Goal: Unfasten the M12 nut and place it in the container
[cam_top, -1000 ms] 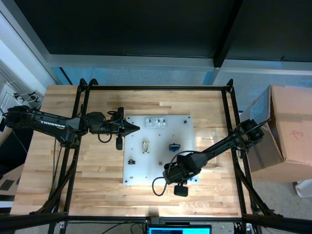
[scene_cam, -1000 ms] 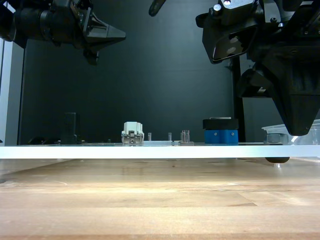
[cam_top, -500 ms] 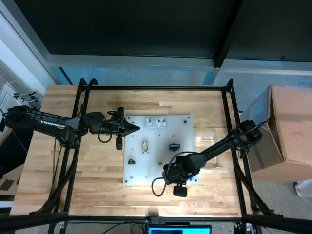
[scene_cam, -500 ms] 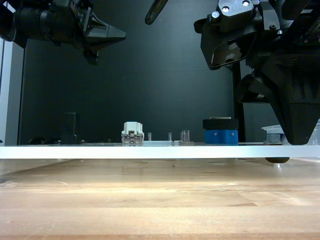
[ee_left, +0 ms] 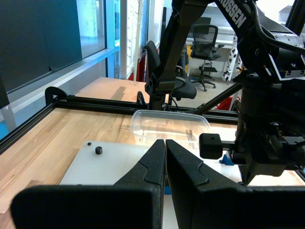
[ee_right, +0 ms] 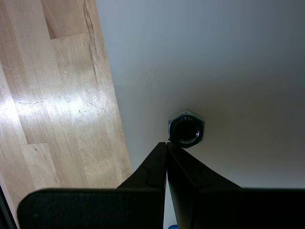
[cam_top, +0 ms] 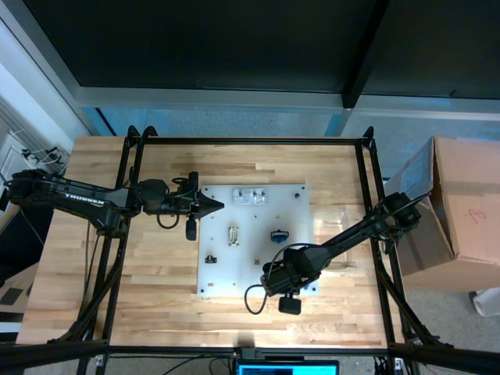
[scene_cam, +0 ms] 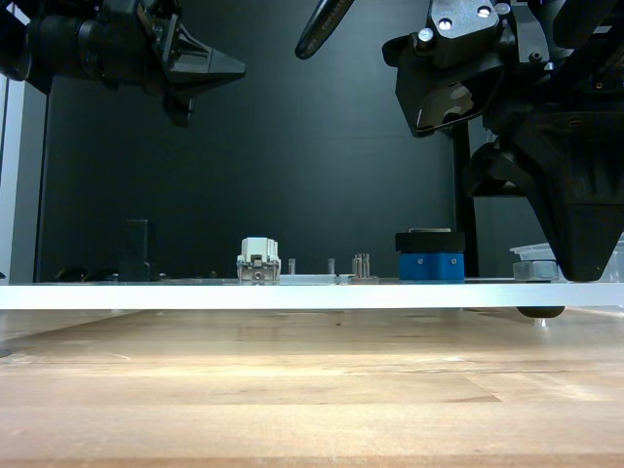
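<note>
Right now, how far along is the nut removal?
Nothing looks done: the nut sits on its stud on the white board, and no nut shows in the container. In hand: the right gripper, shut and empty, hangs just above the nut. The left gripper, shut, hovers over the board's left edge. Left: unscrewing, lifting, dropping it in the container.

"TROSSEN" on left arm [cam_top: 82, 200]

Black arms [cam_top: 353, 230], looped cables [cam_top: 251, 301], white TROSSEN lettering [cam_top: 82, 200].
</note>
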Robot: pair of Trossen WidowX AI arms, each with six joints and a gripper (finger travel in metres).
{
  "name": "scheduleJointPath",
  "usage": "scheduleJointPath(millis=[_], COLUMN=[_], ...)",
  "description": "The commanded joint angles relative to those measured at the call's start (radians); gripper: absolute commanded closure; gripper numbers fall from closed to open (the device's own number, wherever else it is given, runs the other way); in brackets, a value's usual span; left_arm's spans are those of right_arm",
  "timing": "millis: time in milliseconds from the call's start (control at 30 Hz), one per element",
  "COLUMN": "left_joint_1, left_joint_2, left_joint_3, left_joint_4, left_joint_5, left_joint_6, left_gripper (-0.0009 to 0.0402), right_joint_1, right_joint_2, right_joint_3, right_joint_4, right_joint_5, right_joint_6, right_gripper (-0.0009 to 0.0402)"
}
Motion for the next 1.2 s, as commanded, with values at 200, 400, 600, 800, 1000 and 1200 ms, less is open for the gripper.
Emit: scheduleJointPath(millis=[200,400,600,800,1000,1200], left_joint_1=[0.000,0.000,0.000,0.000,0.000,0.000], left_joint_2=[0.000,0.000,0.000,0.000,0.000,0.000], left_joint_3=[0.000,0.000,0.000,0.000,0.000,0.000], left_joint_4=[0.000,0.000,0.000,0.000,-0.001,0.000], left_joint_5=[0.000,0.000,0.000,0.001,0.000,0.000], left_joint_6=[0.000,0.000,0.000,0.000,0.000,0.000], left_gripper=[0.0393,0.0393,0.0393,0.0393,0.0393,0.0393], right_joint_1=[0.000,0.000,0.000,0.000,0.000,0.000], right_joint_2=[-0.003,-0.024,-0.053,-0.073,-0.067,-0.006], right_joint_3=[0.000,0.000,0.000,0.003,0.023,0.034], right_joint_4=[0.003,-0.058,-0.098,-0.098,-0.076,-0.026], right_joint_5=[0.002,0.196,0.201,0.055,-0.061,-0.061], right_joint_6=[-0.001,0.066,0.072,0.048,-0.030,-0.052], right_gripper=[0.0393,0.0394,0.0393,0.0393,0.0393,0.0393])
